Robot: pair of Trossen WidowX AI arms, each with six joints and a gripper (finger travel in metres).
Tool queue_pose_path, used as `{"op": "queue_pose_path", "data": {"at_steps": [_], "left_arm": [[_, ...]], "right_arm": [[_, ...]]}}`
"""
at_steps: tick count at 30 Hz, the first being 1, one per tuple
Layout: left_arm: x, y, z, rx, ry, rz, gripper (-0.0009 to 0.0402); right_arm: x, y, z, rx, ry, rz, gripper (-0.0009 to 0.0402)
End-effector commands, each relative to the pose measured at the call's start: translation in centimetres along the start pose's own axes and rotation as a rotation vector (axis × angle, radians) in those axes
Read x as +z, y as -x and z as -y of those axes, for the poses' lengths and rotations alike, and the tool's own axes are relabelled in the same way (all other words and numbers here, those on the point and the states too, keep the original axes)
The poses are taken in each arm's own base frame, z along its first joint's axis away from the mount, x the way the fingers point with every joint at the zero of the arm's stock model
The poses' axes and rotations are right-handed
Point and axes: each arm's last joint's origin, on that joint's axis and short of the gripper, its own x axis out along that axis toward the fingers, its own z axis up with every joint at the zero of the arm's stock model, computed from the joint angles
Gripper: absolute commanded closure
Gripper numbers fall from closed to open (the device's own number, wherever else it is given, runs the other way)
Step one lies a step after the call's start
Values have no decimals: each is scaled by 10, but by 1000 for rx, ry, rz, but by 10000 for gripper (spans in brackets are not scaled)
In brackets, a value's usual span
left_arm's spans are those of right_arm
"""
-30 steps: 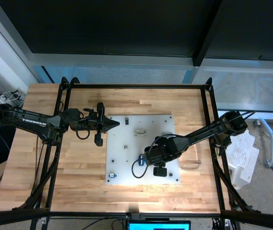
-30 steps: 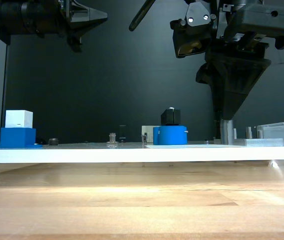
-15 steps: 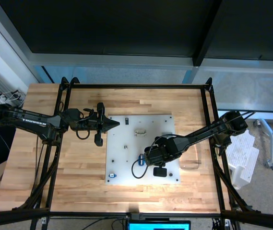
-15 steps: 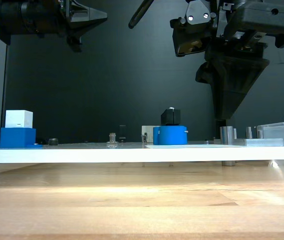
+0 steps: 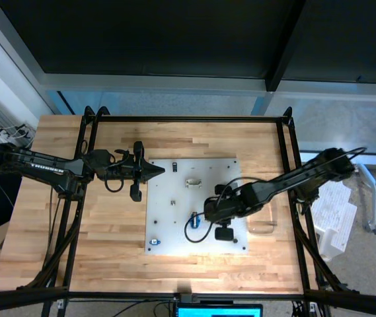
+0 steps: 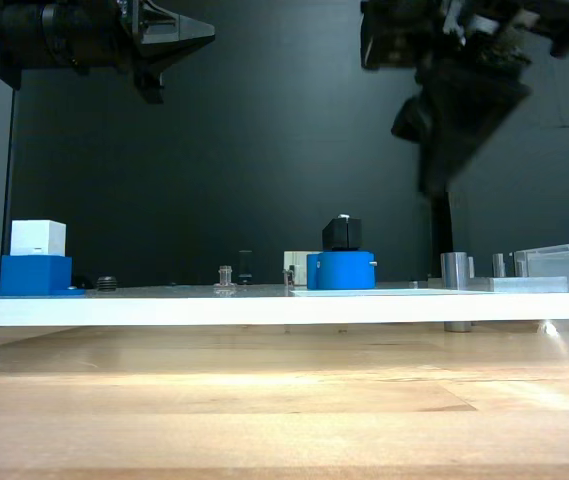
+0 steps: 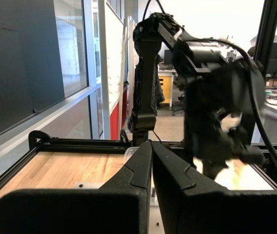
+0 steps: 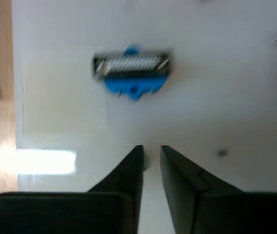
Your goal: Pick the 16mm cylinder and install on the taskboard
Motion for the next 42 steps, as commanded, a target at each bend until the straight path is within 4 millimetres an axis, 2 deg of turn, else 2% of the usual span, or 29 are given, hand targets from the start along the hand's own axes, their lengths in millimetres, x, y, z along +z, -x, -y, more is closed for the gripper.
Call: {"op": "queue_pose_path", "data": {"at_steps": [1,11,16,21,27,33,42], "left_arm": [[0,0,0,0,0,0,393],[0,0,0,0,0,0,393],[0,0,0,0,0,0,393],[0,0,0,0,0,0,393],[0,0,0,0,0,0,393],[0,0,0,0,0,0,393],[0,0,0,0,0,0,393]], "right_arm": [[0,16,11,6,4,103,395],[4,57,60,3,7,538,393],[-1,68,79,44,-10,774,393],[-8,75,90,15,-4,967,393],[-12,80,102,63,13,1069,393],[-20,79,105,52,14,1151,393],[-31,70,107,58,-2,1144,393]]}}
